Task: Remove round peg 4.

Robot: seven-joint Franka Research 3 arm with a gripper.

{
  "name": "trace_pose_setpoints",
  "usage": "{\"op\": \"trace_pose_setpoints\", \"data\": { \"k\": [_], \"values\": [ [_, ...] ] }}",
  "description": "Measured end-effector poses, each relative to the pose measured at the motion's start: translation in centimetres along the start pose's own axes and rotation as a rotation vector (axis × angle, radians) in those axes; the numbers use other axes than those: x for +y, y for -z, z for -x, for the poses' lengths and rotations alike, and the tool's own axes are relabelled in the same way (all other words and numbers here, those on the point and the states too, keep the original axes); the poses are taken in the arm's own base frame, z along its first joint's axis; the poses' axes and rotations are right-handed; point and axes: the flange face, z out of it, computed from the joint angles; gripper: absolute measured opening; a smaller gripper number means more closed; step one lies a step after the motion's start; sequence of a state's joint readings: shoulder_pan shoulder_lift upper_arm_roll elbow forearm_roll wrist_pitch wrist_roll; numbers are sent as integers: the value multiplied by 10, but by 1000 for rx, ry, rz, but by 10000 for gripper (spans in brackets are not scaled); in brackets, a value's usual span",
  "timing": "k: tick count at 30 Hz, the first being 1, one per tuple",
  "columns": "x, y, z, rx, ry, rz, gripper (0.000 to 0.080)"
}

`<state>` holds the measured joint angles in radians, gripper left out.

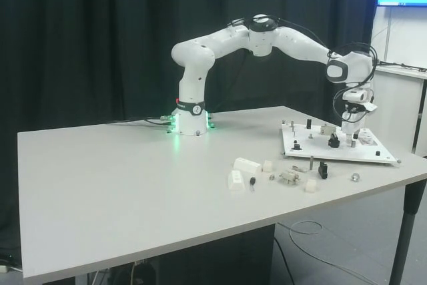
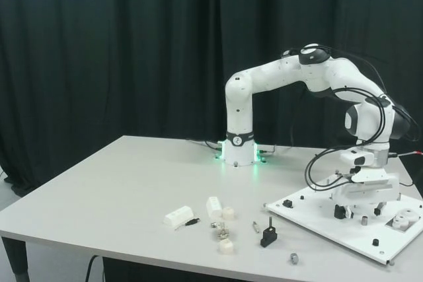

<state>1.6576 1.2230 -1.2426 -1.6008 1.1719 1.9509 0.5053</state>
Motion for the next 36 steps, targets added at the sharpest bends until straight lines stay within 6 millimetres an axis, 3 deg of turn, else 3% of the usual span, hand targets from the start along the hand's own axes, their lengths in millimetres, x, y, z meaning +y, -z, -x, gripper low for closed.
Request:
{"op": "trace_pose_setpoints", "data": {
  "k": [36],
  "values": [
    [2, -14, -7, 38, -37, -3, 800]
  ]
}}
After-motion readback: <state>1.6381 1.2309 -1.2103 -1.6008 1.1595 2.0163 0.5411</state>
